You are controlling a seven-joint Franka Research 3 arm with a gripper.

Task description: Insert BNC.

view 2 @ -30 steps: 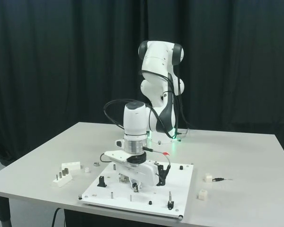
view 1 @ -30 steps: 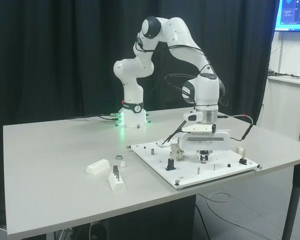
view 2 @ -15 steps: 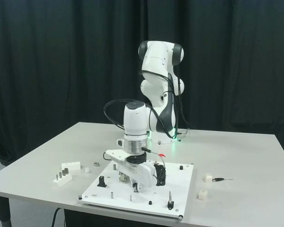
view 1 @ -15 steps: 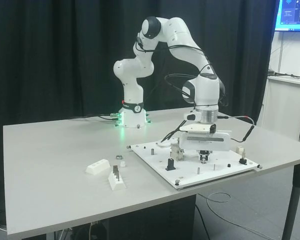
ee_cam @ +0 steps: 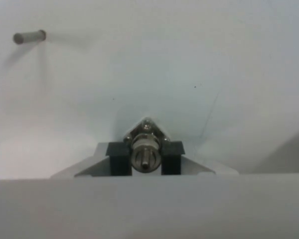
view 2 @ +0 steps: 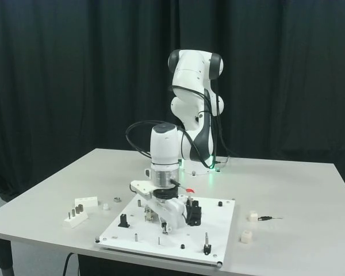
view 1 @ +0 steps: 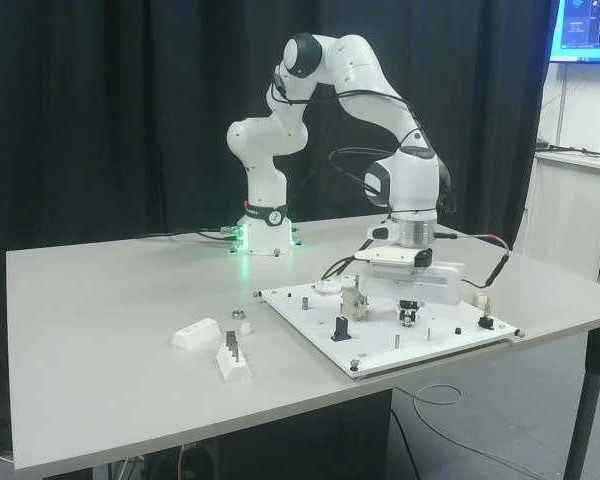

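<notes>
BNC connector (ee_cam: 144, 151) sits clamped between the two black fingertip pads (ee_cam: 116, 158), its metal barrel and centre pin facing the wrist camera, so the gripper (ee_cam: 144, 159) is closed narrowly on it. In the first room view the gripper (view 1: 408, 312) hangs low over the white assembly board (view 1: 310, 325), just above its surface, between a small white fixture block (view 1: 354, 300) and a thin upright pin (view 1: 431, 329). The second room view shows the same place: the gripper (view 2: 164, 225) is down near the middle of the board (view 2: 218, 238), which lies on the grey table (view 2: 287, 190).

I judge the step in hand to be the insertion itself, or the last alignment before it; whether the plug has met its socket cannot be told, since the mating end is hidden under the fingers. The next move calls for keeping the barrel square to the socket, pressing straight down, and probably a twist to lock the bayonet. A tilted approach could jam the connector.
</notes>
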